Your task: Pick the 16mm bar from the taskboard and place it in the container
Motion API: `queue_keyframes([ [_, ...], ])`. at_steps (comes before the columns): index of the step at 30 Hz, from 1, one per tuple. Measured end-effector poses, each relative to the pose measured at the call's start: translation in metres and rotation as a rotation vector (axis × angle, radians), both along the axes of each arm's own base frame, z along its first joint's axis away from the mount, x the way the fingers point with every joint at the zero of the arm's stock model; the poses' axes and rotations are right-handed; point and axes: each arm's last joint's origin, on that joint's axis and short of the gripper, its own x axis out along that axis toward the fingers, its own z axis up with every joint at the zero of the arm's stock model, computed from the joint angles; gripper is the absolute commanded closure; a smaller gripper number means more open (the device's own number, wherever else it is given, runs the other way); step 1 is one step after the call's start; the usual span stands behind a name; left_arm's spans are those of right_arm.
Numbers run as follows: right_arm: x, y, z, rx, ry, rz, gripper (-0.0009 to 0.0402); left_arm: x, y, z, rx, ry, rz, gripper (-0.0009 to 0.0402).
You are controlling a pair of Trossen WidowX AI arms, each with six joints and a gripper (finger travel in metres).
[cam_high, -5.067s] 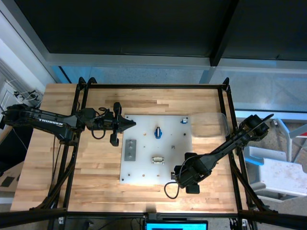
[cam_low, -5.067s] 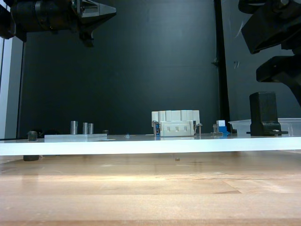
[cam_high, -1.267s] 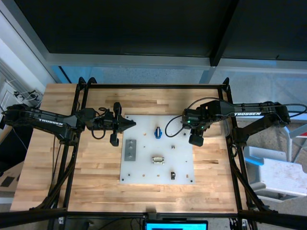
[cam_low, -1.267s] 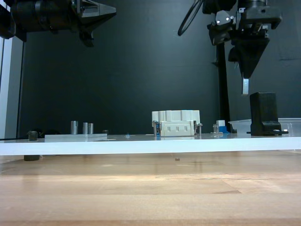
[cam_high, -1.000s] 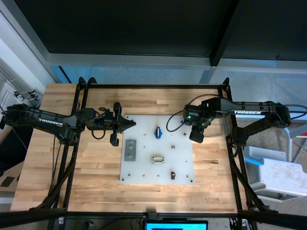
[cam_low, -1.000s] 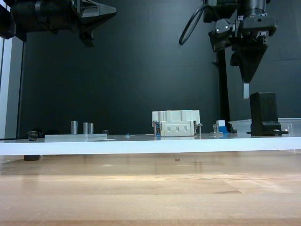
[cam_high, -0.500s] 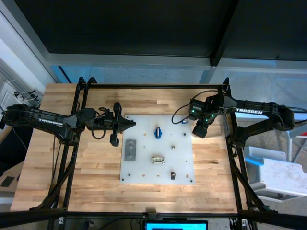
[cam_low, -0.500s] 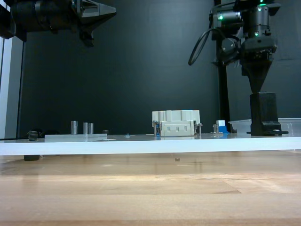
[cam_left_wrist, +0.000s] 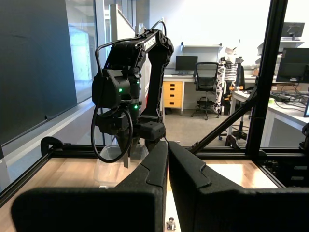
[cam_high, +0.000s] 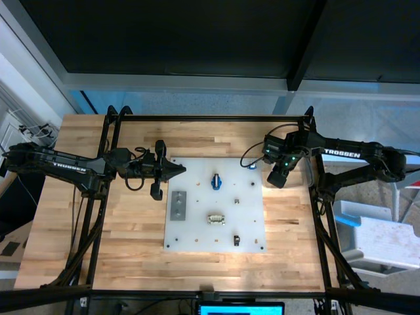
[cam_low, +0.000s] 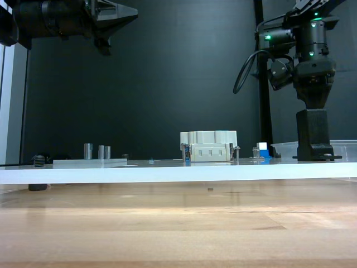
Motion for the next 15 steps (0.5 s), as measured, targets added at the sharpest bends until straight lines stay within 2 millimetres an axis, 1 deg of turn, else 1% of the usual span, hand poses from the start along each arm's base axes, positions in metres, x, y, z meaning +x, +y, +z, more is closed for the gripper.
queue_keyframes([
  [3,-0.0027,-0.0007,-0.0016,0.002,0.004,-0.009,0.0393,0.0,0.0,0.0,0.0,0.0,0.0,0.0393],
  [15,-0.0028,-0.0009,-0.0015,0.001,0.001,-0.01,0.0393,0.0,0.0,0.0,0.0,0.0,0.0,0.0393],
])
